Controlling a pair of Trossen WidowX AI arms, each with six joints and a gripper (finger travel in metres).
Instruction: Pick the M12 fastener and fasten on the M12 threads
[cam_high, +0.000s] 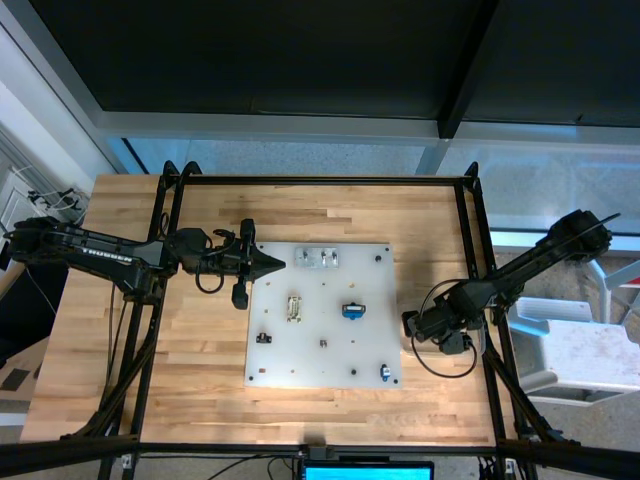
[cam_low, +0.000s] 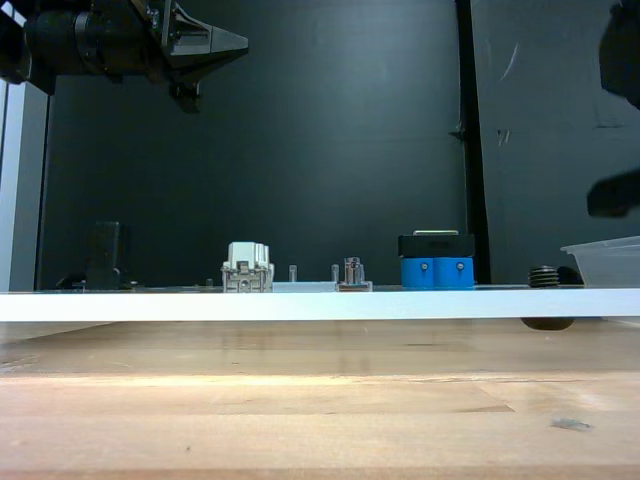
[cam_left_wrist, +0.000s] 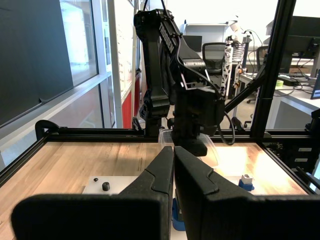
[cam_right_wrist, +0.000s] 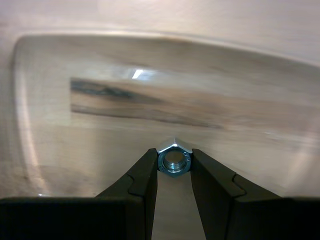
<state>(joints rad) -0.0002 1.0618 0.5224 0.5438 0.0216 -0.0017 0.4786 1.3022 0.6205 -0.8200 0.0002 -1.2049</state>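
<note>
In the right wrist view a small silver hex nut sits between my right gripper's two black fingertips, which press on its opposite flats inside the clear tray. Whether the nut rests on the tray floor or hangs above it, I cannot tell. From above, the right gripper is just off the white board's right edge. The black ribbed stud stands bare on the board. My left gripper hovers shut and empty, high over the board's far left edge.
On the board stand a blue fitting, a white connector, a silver post and a clear block. The clear tray's wall rises at the board's right end. Black frame rails run around the table.
</note>
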